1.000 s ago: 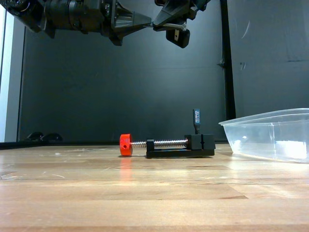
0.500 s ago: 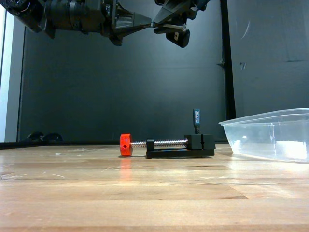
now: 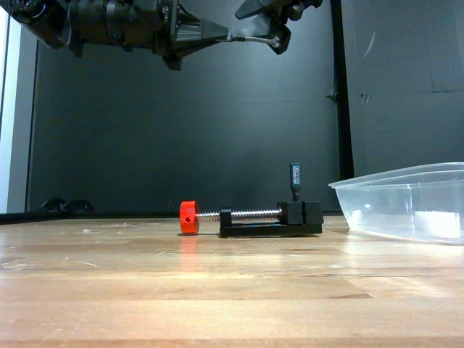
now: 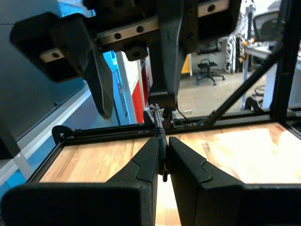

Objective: Pick the usb-c connector and install on the hub

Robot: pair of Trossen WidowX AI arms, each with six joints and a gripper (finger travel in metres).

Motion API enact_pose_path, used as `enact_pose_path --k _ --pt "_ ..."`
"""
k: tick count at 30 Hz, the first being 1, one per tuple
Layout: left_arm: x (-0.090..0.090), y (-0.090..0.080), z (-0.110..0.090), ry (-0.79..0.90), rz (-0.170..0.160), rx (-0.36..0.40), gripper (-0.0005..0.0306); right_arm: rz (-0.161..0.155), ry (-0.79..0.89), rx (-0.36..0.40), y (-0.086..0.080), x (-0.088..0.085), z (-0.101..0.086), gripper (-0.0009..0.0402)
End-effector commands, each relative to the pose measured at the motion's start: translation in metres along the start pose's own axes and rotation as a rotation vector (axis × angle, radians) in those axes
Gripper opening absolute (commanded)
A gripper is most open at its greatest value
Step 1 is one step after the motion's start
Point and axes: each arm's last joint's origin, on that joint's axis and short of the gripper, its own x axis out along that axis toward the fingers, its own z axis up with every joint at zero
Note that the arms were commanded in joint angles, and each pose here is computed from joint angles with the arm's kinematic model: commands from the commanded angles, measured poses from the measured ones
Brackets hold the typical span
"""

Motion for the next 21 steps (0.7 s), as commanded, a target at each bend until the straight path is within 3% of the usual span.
enact_pose_path --k 1,4,10,15,21 --pt "0.0 0.002 0.004 -0.037 0.017 -0.039 0.0 0.007 -0.142 -0.005 0.003 -0.007 -0.004 0.0197" --pt "0.0 0.003 0.006 -0.065 0.027 -0.059 0.0 -0.014 -0.202 0.001 0.003 -0.01 -0.011 0.0197" --pt "-0.001 0.005 0.011 -0.116 0.068 -0.082 0.0 0.008 -0.246 0.018 0.006 -0.004 -0.021 0.0197" --pt "-0.001 0.005 0.016 -0.168 0.073 -0.1 0.0 0.011 -0.246 0.018 0.006 0.001 -0.029 0.0197" --pt "-0.002 0.005 0.016 -0.171 0.071 -0.109 0.0001 0.015 -0.284 0.011 0.006 0.0 -0.025 0.0196"
